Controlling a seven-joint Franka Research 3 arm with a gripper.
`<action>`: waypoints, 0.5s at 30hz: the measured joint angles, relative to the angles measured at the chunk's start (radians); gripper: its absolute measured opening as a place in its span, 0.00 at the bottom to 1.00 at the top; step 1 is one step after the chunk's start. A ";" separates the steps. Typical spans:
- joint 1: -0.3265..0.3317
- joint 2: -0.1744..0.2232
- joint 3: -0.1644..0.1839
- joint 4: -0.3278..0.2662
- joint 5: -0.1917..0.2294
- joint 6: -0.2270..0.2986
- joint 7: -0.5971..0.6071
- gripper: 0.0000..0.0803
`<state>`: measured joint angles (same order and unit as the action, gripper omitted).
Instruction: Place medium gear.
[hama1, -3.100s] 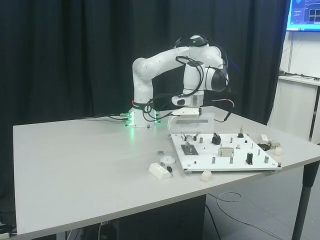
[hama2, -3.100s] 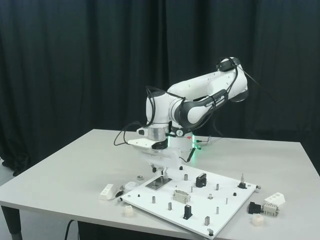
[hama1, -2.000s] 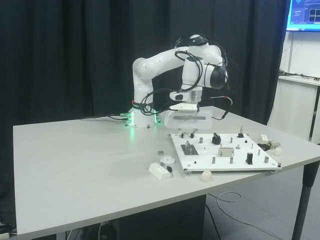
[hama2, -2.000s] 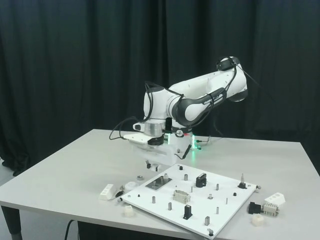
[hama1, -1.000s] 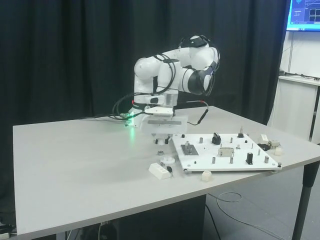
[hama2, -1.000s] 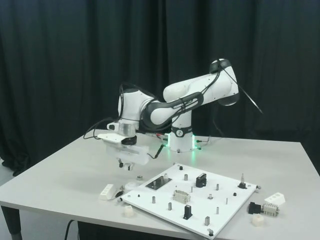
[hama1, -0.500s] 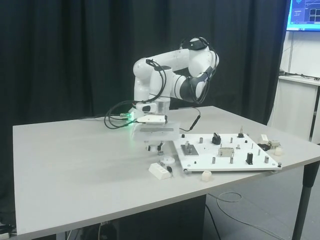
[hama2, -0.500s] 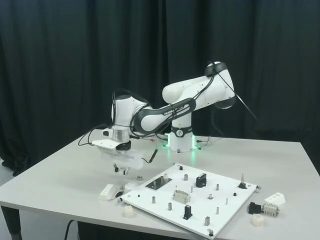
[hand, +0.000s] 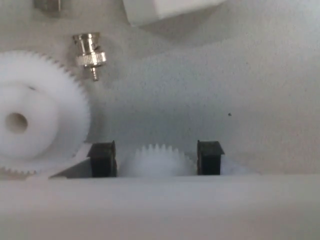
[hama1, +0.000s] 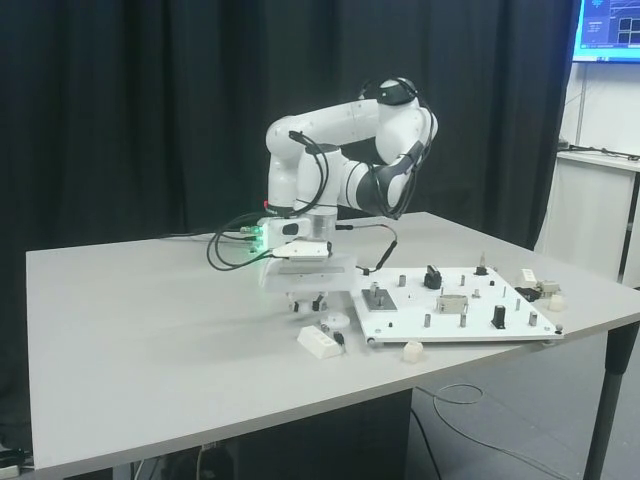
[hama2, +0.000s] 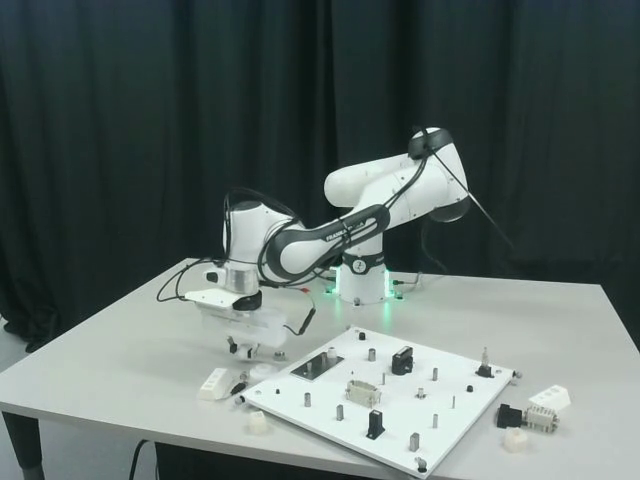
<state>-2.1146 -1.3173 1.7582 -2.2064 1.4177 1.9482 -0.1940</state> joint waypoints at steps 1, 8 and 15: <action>0.000 0.000 0.003 0.000 0.001 0.004 -0.002 0.44; 0.000 -0.001 0.009 -0.001 0.004 0.026 -0.004 0.69; 0.000 -0.001 0.006 0.001 0.005 0.038 -0.004 0.93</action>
